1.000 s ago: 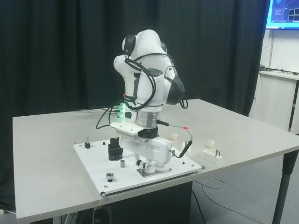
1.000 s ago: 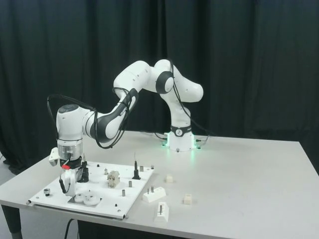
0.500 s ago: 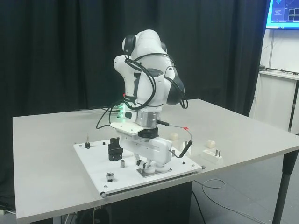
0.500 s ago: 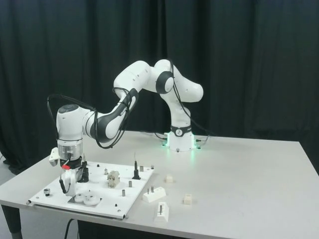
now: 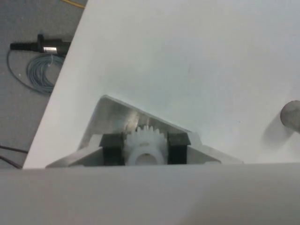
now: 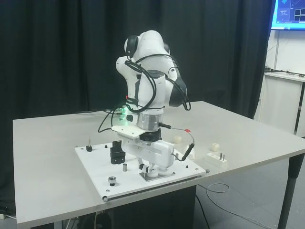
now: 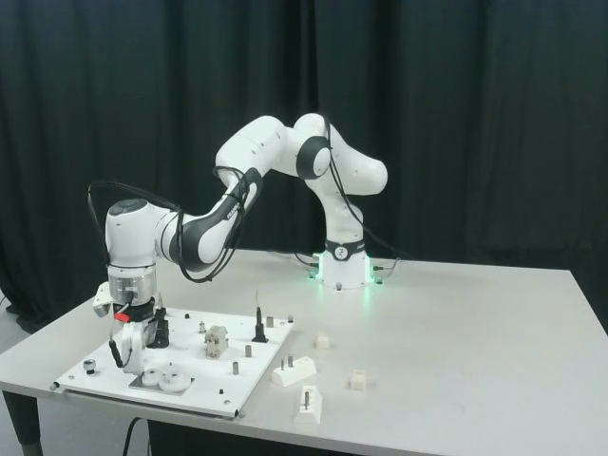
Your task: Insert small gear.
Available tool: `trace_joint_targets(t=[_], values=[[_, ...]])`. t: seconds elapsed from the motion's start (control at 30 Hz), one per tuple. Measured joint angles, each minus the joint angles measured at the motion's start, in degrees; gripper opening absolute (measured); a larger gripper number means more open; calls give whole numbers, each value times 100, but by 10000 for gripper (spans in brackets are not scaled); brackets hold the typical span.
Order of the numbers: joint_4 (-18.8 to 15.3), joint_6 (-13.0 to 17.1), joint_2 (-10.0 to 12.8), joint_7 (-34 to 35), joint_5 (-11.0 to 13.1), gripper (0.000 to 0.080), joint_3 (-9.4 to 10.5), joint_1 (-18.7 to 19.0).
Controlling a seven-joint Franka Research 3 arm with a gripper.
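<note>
White small gear [image 5: 144,147]: end effector [image 5: 144,151] is clamping it over metal plate [image 5: 112,123]; teeth risking jamming through misalignment.

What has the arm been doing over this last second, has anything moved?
Hardly anything. The arm's wrist and gripper shifted very slightly; it holds the small white gear low over the metal plate on the white board. The loose parts on the grey table stayed put.

White small gear [image 5: 144,148], black fingers [image 5: 111,146]
</note>
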Motion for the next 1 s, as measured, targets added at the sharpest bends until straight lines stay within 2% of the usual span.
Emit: trace_joint_targets(t=[0.57,1.0], values=[[-1,34,27,0,145,194,-31,-1],[-1,40,35,0,159,194,-39,0]])
